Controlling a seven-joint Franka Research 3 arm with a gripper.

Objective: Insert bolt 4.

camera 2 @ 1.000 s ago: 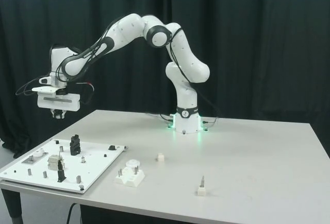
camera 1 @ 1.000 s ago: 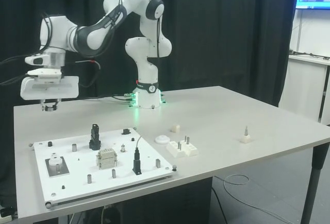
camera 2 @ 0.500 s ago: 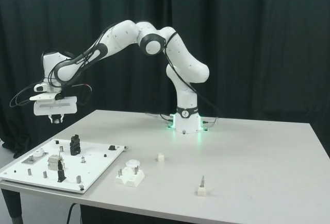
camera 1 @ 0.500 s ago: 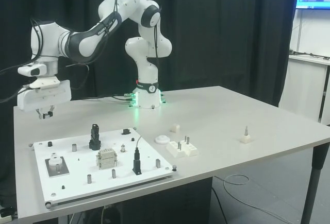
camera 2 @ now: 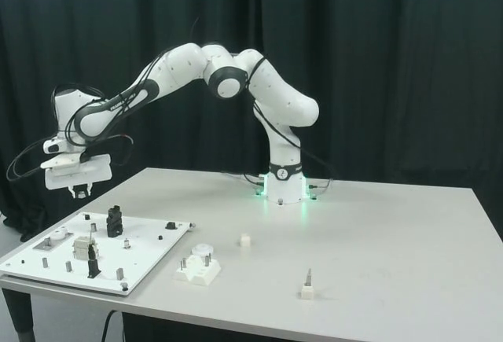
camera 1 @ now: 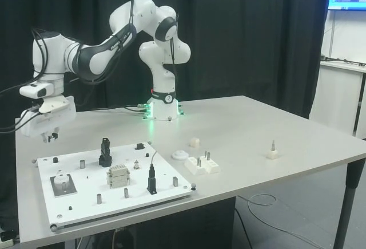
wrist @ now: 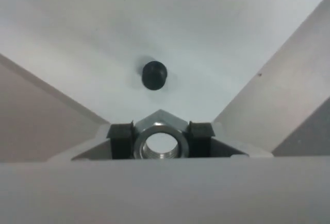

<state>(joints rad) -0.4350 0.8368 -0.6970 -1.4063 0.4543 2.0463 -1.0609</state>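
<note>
Two-finger gripper (camera 1: 50,136) hangs above the far left corner of the white square assembly board (camera 1: 80,196), not touching it. The arm reaches out long and low from its base on the far side of the grey table (camera 1: 257,123).

Claw state: narrow. The black fingers (wrist: 119,132) are clamped on opposite flats of a grey metal six-sided bolt (wrist: 161,145). In the wrist view it is seen end-on, with a round bore down the middle. So the task's piece is in the claw and in the air, not yet seated.

The grip on the flats probably keeps the bolt from rolling and holds its axis plumb for a straight drop. The wrist points straight down, which fits that.

Directly below are the board's corner and one small black round stud (wrist: 154,74) standing on it. I judge the target hole to be near this corner, but no open hole shows. The stud lies a little off the bolt's axis and is the nearest thing to foul a descent.

Other things on the board:
- Tall black upright connector (camera 1: 104,151), right of the gripper and apart from it.
- Grey metal block (camera 1: 116,176), nearer the middle.
- Black plug with a thin cable (camera 1: 152,181), towards the near edge.

Off the board, to the right and well clear:
- White round disc (camera 1: 180,155)
- White holder with two pins (camera 1: 202,165)
- Small white stand with one pin (camera 1: 273,152)
</note>
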